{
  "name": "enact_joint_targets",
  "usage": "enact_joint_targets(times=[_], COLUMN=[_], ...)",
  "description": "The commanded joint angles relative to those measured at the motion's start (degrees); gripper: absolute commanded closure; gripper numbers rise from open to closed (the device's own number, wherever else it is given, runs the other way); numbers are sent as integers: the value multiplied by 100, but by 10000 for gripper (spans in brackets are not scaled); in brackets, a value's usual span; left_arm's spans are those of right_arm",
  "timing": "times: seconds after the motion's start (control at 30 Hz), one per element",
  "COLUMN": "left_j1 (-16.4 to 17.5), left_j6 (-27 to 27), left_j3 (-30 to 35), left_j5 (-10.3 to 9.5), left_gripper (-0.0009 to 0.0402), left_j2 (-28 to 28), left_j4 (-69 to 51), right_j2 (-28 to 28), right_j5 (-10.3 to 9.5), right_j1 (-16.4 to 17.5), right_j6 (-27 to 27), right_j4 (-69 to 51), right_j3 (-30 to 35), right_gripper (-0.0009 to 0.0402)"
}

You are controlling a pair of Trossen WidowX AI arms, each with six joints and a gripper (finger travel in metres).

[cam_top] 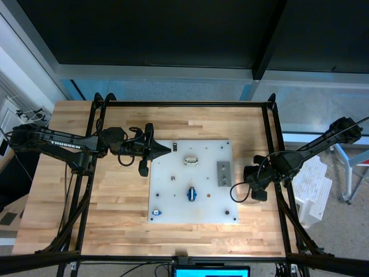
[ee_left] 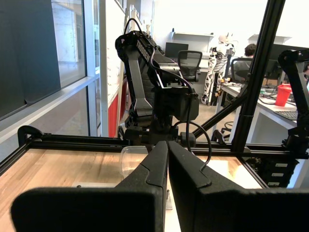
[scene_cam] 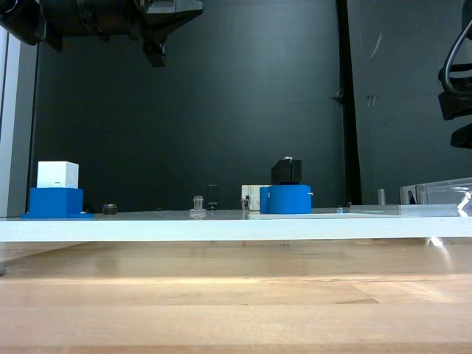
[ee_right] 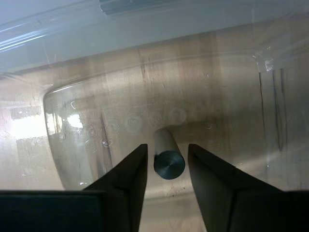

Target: Pick the 16mm cylinder and install on the taskboard

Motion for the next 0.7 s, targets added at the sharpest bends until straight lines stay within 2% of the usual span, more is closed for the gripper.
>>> enact_joint_targets(times=[0.03,0.33,0.7], left_j1=[0,0,0], left_j6=[2,2,2], left_j3=[2,2,2], left_j5=[0,0,0], left_gripper=[393,393,393], left_j2=[2,0,0], left_j4=[0,0,0], right_j2=[-2,-4,-4], right_j5=[-26,-48,-48], right_j1=[0,0,-2], right_j6=[4,2,-48], right_j4=[-17,-9,-431], right_j3=[4,31,525], right_gripper=[319,396,386])
